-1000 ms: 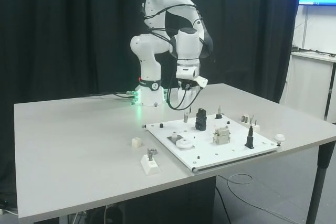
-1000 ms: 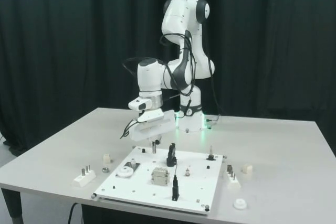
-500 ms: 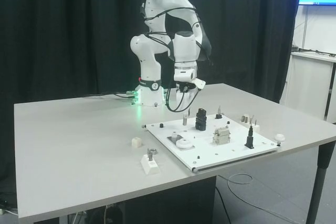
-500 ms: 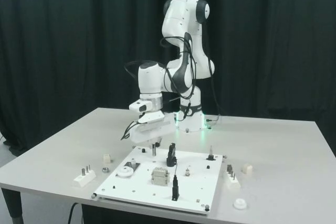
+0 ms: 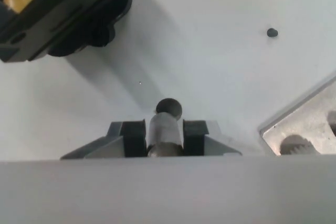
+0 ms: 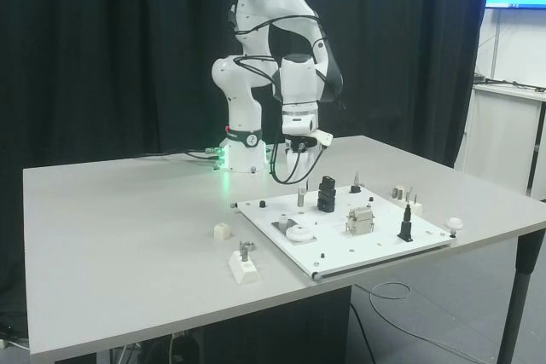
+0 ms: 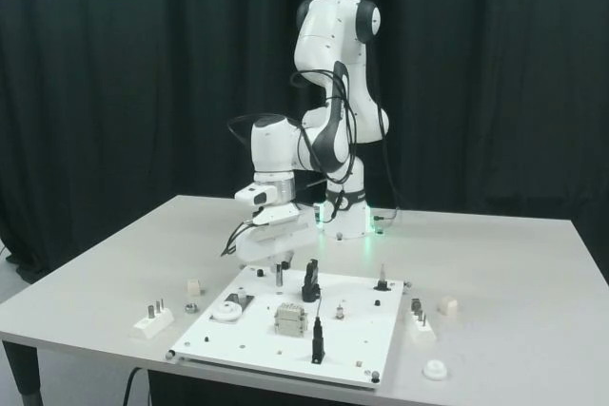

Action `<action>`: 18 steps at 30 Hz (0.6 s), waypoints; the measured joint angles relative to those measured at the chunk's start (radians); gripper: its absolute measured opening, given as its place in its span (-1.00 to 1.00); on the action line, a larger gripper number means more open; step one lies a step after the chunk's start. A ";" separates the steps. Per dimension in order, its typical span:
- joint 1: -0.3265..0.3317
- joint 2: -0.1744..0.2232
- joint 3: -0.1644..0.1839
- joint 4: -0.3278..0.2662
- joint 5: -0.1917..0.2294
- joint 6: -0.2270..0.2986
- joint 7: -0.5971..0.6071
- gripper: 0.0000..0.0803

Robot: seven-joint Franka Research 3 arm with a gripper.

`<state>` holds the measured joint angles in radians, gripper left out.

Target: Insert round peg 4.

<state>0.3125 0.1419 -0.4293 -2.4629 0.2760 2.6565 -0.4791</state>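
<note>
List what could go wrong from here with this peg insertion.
1. The round peg, clamped in the gripper, hangs just above the dark hole in the white board. If it is slightly off line, it could catch the rim and jam.
2. The black connector block stands close by, so a sideways correction might bump it.
3. Pushing down while misaligned could make the peg slip between the fingers.

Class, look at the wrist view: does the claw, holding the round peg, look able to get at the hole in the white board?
Probably yes. The claw grips the round peg close above the hole, with nothing between them.
</note>
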 joint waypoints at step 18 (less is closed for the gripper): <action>0.000 0.026 0.010 -0.013 0.029 0.048 -0.042 -0.64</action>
<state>0.3125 0.1676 -0.4195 -2.4763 0.3050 2.7043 -0.5214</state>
